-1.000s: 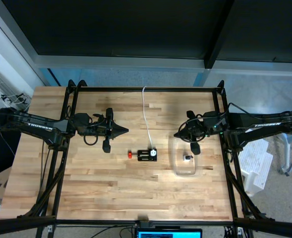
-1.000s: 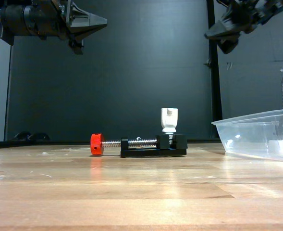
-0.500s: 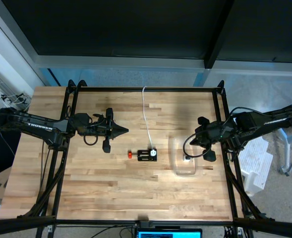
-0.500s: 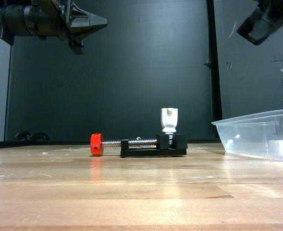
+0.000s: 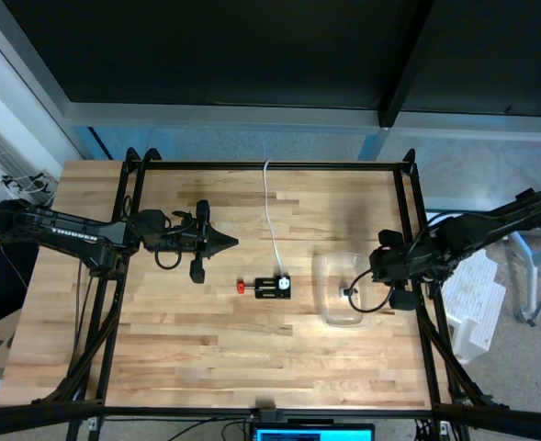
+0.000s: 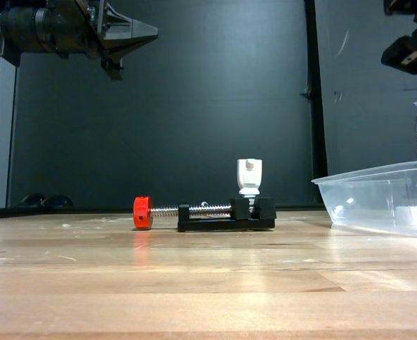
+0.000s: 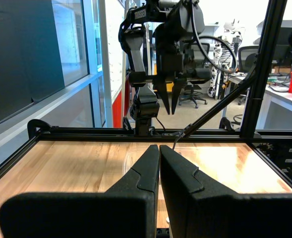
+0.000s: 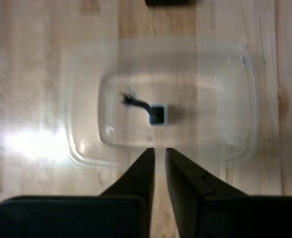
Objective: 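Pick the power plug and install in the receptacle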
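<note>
- Right claw [image 8: 159, 149]: fingers a narrow slit apart, gripping nothing, pointing straight down over the clear tray [image 8: 250, 99].
- Just ahead of those fingertips, on the tray floor: the small black plug [image 8: 157, 114], apart from the claw, with a short dark wire curling off one side.
- From above, the plug [image 5: 347, 293] inside the tray [image 5: 330, 317], toward its right wall, under the bent right arm.
- From table height, only part of the right claw [image 6: 410, 53] in view, high above the tray [image 6: 378, 191].
- Left of the tray and apart from it: the white socket [image 5: 284, 284], held in a black clamp [image 6: 226, 214], face up.
- At table height, the socket [image 6: 249, 176] standing upright above the clamp, orange-red knob [image 6: 143, 212] at the clamp's far left end.
- Thin white cord [image 5: 272, 211] running from the socket away to the table's far edge.
- Left claw [image 5: 233, 243]: clenched on nothing, fingers [image 7: 146, 163] pressed together, level, pointing right.
- Held high over the wooden table [image 5: 206, 349], well left of the clamp.
</note>
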Motion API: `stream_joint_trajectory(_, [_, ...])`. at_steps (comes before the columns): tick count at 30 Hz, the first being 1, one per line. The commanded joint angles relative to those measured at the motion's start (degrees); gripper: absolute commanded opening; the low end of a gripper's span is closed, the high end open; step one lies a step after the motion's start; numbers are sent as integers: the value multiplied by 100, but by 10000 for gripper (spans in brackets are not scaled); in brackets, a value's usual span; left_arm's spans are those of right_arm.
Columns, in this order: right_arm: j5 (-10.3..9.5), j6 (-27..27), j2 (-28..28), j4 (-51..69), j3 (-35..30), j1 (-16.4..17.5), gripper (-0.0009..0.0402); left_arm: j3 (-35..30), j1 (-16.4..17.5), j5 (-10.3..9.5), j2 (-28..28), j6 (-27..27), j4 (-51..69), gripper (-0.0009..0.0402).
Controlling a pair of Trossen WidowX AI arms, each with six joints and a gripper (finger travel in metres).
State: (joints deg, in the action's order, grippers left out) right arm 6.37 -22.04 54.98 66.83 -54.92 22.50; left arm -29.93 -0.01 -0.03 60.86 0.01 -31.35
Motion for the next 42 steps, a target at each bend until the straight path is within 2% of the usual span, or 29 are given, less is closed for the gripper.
stream_joint_trajectory(1, [7,-7,269,20,35,22,83,-2,0,0,0,-2,-2,0])
stream_joint_trajectory(7, [33,-28,400,-415,391,87,169,-2,2,0,0,-2,-2,0])
stream_joint_trajectory(10, [284,-70,400,-625,577,101,195,-2,0,0,0,-2,-2,0])
stream_joint_trajectory(12, [321,-66,400,-831,715,103,205,-2,2,0,0,-2,-2,0])
stream_joint_trajectory(21, [313,-68,566,-1681,1246,118,208,-2,2,0,0,-2,-2,0])
stream_joint_trajectory(42, [317,2,1143,-2804,1727,122,208,-2,0,0,0,-2,-2,0])
